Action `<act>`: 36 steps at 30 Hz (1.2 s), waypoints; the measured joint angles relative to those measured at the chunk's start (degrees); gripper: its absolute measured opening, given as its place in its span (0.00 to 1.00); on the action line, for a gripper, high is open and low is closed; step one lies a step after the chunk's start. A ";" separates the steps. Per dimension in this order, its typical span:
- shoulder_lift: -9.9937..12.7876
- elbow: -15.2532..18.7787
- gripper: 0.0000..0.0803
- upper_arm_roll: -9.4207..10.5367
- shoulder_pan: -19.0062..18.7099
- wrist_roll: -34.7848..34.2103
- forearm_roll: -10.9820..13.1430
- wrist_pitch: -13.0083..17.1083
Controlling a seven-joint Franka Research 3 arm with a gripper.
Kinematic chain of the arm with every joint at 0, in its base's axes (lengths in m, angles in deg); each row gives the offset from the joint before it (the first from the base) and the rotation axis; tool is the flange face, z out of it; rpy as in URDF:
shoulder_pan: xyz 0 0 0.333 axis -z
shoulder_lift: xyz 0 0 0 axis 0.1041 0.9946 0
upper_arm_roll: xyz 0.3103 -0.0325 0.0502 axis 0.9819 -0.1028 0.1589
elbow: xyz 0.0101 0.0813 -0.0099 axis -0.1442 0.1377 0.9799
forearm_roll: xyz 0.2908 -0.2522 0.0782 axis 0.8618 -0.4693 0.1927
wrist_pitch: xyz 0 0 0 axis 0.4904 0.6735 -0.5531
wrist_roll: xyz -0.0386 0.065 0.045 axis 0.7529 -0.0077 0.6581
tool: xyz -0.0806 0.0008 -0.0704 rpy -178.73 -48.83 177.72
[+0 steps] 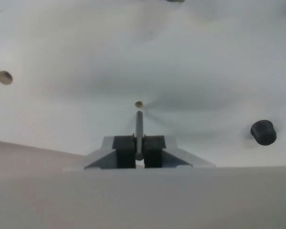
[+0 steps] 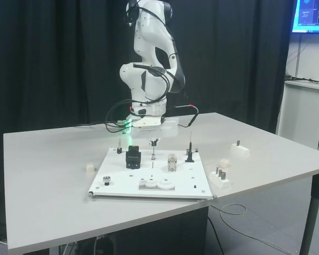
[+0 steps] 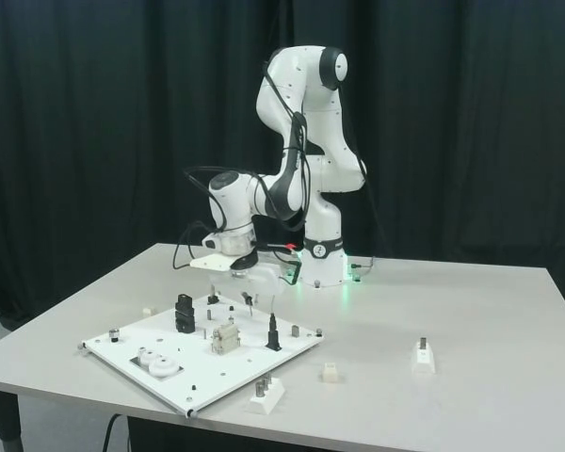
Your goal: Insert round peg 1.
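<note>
While the hand (image 1: pixel 138 149) grips the peg (image 1: pixel 139 129), open board (image 1: pixel 86 57) surrounds it.

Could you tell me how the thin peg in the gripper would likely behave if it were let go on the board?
The peg is a slim, straight grey rod, so probably stiff and light. Being round and narrow, it would likely topple and roll on the smooth white board. The gripper pinches only its upper end, so it may tilt.
</note>
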 joint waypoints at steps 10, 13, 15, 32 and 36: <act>0.01 -0.01 0.04 -0.22 0.00 0.00 0.65 0.58; 0.07 -0.01 0.04 -0.22 -0.01 0.00 0.89 0.76; 0.15 -0.01 0.04 -0.22 -0.03 0.00 1.14 0.95; 0.94 -0.03 0.04 -0.19 -0.12 0.32 1.82 2.08; 0.95 -0.03 0.04 -0.19 -0.12 0.32 1.83 2.08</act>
